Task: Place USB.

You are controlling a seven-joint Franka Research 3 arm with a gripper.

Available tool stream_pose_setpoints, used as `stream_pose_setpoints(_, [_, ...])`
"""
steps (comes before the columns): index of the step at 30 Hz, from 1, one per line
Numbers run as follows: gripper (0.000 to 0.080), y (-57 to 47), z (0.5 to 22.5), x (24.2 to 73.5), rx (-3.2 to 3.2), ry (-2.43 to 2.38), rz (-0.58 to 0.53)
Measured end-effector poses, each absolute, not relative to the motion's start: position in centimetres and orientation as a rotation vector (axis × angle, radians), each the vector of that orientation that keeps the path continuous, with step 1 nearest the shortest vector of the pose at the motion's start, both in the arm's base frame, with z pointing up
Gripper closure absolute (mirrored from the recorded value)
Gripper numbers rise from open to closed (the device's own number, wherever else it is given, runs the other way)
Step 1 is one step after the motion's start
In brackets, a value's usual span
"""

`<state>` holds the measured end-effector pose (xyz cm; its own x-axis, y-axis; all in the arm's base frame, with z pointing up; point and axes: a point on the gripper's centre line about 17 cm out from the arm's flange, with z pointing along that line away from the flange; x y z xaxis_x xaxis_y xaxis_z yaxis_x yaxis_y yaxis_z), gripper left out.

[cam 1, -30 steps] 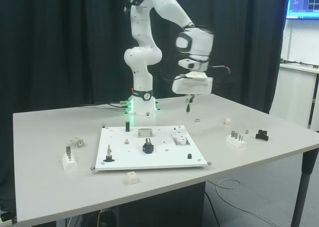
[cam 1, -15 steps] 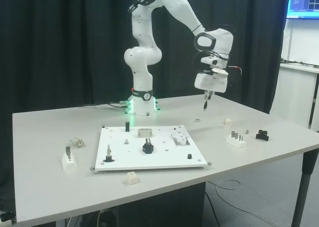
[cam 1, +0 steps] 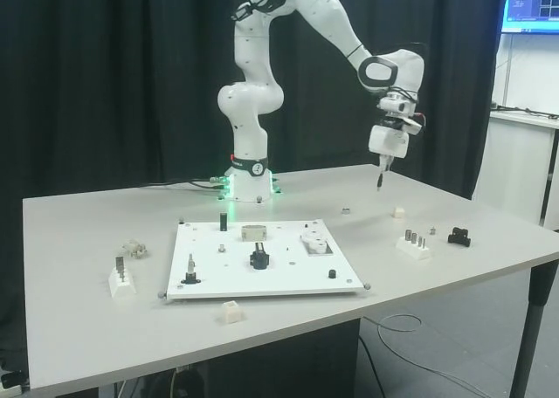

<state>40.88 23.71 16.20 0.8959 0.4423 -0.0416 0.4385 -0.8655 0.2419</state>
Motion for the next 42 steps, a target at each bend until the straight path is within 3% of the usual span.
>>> stream_pose_setpoints(10, [0.0785,27.1,16.0,41.8,2.764,0.891,-0.032])
stream_pose_setpoints(28, [0.0785,31.5,14.0,40.6,2.656,1.162,-0.225])
stream_pose_setpoints(42, [0.0785,33.7,12.6,39.3,2.530,1.313,-0.218])
